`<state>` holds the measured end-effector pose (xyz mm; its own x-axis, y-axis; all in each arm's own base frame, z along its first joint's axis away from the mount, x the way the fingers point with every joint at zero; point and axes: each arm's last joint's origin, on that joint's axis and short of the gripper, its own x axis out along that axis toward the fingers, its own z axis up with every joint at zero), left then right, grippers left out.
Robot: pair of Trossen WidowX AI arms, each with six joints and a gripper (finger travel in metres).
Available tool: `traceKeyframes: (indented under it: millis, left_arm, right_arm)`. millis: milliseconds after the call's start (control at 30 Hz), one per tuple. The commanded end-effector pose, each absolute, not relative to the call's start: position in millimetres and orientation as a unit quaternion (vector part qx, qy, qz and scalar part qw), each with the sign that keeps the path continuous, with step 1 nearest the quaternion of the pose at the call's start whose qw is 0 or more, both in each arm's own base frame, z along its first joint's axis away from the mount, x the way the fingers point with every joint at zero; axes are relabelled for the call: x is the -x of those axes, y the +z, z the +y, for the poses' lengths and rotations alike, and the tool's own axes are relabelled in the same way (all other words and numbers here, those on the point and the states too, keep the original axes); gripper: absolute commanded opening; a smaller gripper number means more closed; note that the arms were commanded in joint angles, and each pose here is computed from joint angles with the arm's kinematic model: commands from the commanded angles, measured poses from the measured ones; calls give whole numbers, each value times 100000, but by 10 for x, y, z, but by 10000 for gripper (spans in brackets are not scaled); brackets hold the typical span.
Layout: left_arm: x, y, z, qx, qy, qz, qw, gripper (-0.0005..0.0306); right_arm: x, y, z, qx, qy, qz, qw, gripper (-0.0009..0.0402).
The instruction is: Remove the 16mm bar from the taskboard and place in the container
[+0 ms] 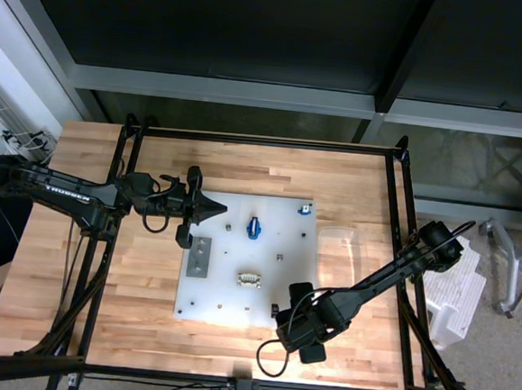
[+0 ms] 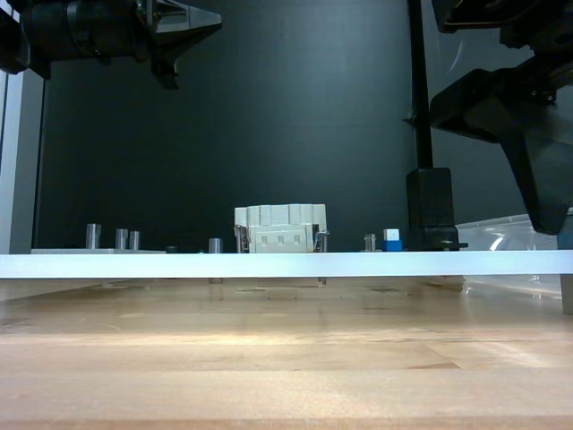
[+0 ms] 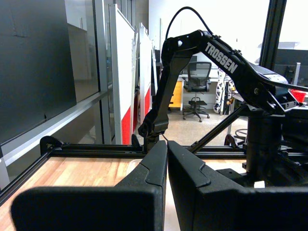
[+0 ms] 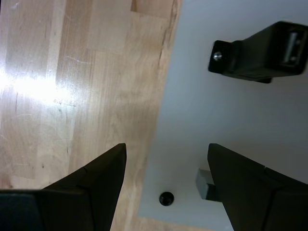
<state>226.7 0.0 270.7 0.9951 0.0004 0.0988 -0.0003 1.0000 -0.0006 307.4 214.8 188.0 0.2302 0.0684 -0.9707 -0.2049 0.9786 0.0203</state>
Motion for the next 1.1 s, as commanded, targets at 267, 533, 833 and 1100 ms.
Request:
traceKeyframes:
  millis: [267,533,833,1100]
  left_arm:
    - [-2267,2708,0,30,-1,-4967,99877,0]
    - [-2267,2708,0,10,0,-4967,99877,0]
    - [-2267,2707,0,30,-1,-4948,99878,0]
    - [-2267,2707,0,30,-1,-4948,99878,0]
  right_arm:
    - [-3072,1871,2146,5866,8693,61415,78219,137]
    - [-3076,1872,2144,6239,8718,61218,78341,64]
    - [-3075,1875,2146,6214,8762,61151,78391,4]
    - [-3074,1888,2141,6130,8809,61040,78479,1]
